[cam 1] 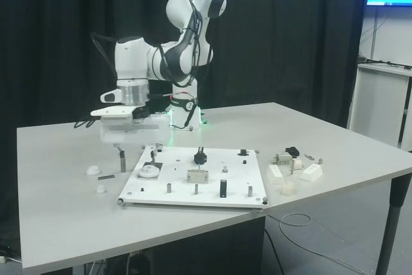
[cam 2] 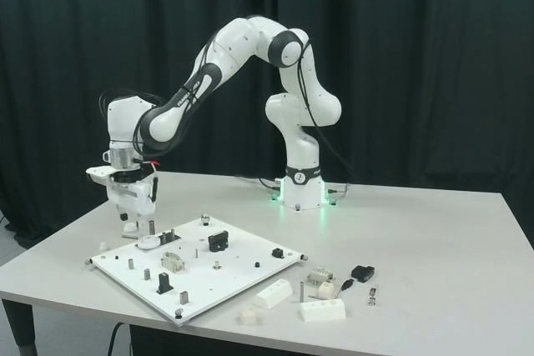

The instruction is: Remove large gear.

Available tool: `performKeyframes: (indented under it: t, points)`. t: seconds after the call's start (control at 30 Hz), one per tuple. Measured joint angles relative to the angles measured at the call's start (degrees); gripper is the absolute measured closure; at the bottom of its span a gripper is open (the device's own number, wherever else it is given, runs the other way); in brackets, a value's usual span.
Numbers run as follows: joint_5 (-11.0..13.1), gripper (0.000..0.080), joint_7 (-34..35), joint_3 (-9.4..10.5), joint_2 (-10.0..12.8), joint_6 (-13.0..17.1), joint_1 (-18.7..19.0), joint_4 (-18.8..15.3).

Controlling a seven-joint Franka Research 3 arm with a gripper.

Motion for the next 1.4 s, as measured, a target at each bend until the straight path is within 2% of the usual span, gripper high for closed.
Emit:
performKeyframes:
  t: [0.63, 0.93, 1.4]
  points:
    - [-0.33, 0.0003, 0.29, 0.19, 3.39, 0.00, 2.05, -0.33]
    - [-0.20, 0.0003, 0.29, 1.03, 3.89, 0.31, 2.04, -1.30]
    - [-0.09, 0.0003, 0.70, 2.00, 3.98, 3.16, 2.02, -2.60]
